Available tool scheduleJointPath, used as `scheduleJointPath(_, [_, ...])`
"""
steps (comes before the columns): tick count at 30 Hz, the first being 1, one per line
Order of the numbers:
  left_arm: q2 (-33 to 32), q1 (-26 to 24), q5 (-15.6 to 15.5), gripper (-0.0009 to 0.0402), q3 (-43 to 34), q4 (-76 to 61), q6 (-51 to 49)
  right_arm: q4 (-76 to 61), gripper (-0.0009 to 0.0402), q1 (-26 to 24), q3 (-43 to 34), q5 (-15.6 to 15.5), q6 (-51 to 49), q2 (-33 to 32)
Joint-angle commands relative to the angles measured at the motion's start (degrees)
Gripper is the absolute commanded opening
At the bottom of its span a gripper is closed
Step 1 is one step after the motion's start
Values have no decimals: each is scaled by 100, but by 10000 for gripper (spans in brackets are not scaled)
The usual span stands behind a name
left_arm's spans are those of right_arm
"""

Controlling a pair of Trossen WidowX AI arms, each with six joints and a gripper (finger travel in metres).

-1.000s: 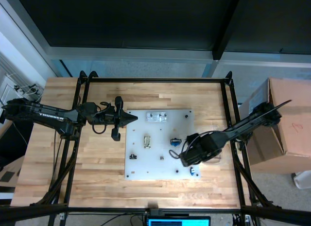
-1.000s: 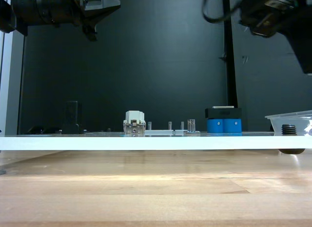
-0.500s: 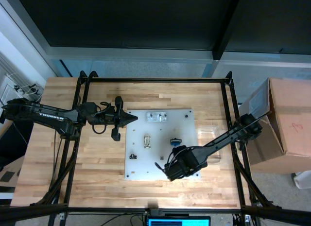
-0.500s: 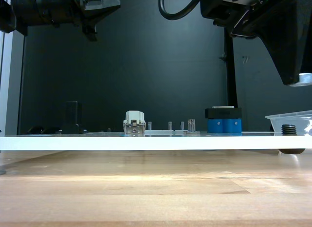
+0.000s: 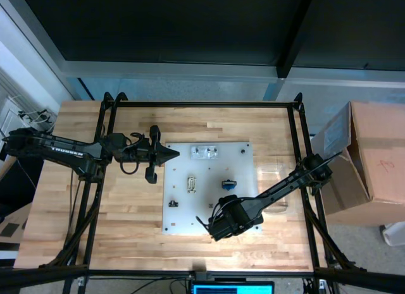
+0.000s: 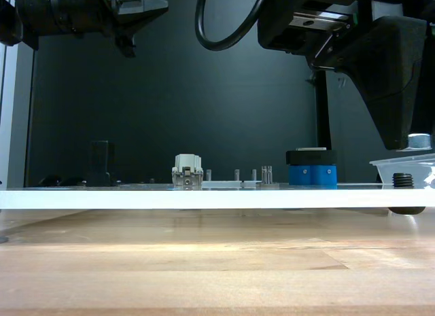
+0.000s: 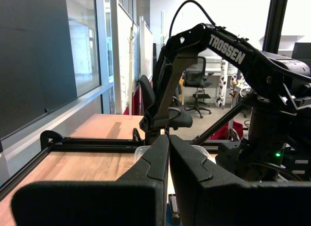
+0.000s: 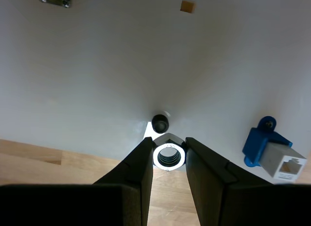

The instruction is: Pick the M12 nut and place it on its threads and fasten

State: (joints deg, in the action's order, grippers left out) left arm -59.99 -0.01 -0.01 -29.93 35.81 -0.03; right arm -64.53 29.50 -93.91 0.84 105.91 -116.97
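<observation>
While the left gripper (image 5: 171, 153) hovers by the far left corner of the white board (image 5: 180, 180), fingers pressed together, the right gripper (image 8: 169, 147) hangs over the board's near right part. It is clenched on the silver nut (image 8: 169, 158), held above and clear of the bare black stud (image 8: 160, 123).

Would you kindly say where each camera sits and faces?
High: above the near edge, looking down; left gripper at the board's left edge, right gripper at its near edge.
Low: table height, level; nut held above the stud.
Left wrist: along the shut left gripper toward the right arm.
Right wrist: down the right gripper, shut on the nut.
Shared: nut and stud, low and right wrist.
</observation>
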Motion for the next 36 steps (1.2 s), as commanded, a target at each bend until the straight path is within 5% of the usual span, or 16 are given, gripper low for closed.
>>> scheduleJointPath(1, [0, 0, 0, 0, -2, 7, 2, 26, 35, -4, 13, 17, -7, -61])
scheduleJointPath(36, [-11, 0, 0, 0, -2, 4, 2, 509, 35, -103, 374, 66, -168, -68])
